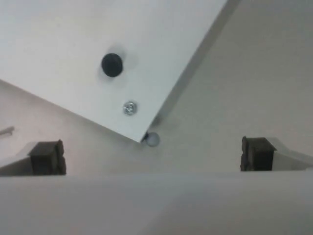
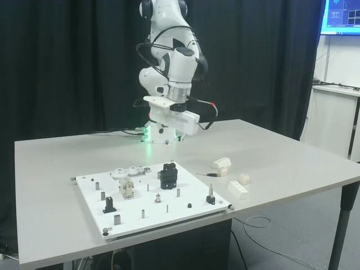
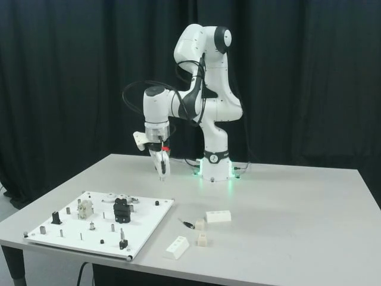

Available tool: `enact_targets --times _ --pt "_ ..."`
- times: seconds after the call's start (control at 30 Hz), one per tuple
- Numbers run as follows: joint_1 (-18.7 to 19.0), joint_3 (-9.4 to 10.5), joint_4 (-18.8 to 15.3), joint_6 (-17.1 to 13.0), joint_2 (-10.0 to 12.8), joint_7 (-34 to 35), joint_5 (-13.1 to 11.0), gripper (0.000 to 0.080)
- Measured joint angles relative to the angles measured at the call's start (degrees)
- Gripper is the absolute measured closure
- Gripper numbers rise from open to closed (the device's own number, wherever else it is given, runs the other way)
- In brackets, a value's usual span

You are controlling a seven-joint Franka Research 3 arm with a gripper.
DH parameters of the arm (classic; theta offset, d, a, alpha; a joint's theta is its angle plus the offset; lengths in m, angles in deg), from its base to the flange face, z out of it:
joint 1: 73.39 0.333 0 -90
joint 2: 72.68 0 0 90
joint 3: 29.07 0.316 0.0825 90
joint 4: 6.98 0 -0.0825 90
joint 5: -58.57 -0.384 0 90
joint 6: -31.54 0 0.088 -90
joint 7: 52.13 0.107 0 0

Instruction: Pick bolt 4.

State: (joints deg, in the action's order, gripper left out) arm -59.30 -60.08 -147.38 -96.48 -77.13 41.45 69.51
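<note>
Hovering: gripper (image 3: 162, 173) hangs in the air above the grey table (image 3: 286, 202), over the far edge of the white board (image 3: 143, 223) and touching nothing.
Arm: white Franka arm (image 3: 202, 89), bent over from its base (image 3: 215, 168), which shows green light at its foot.
Jaws: spread wide in the wrist view, the black pads (image 1: 47, 156) well apart with nothing between them (only bare table and a board corner below).
Board: white assembly board, flat on the near-left part of the table, carrying several small upright bolts and pins, a black block (image 2: 168, 175) near its middle, and white round parts (image 2: 126, 171) along its far edge.
Bolt 4: cannot be told apart from the other fasteners (no numbers can be read on the board); none is in the gripper.
Wrist view detail: one corner of the board, with a black round knob (image 1: 112, 64), a small screw head (image 1: 129, 107) near the corner, and a grey foot (image 1: 152, 140) at the very corner tip.
Loose items: four small white blocks (image 2: 222, 163) lie on the table beside the board, apart from it, with a small dark-tipped pin (image 2: 211, 175) between them and the board.
Backdrop: black curtain (image 3: 71, 71) behind the table.
</note>
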Motion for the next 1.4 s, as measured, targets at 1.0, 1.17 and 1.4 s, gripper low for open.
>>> enact_targets --times 1.0,1.17,1.4 --pt "0.01 1.34 0.35 2.63 -3.75 0.28 5.53 0.0003" --pt "0.01 1.42 0.35 2.63 -3.89 0.27 6.23 0.0003" --pt "0.01 1.57 0.32 2.63 -4.20 0.14 7.81 0.0003"
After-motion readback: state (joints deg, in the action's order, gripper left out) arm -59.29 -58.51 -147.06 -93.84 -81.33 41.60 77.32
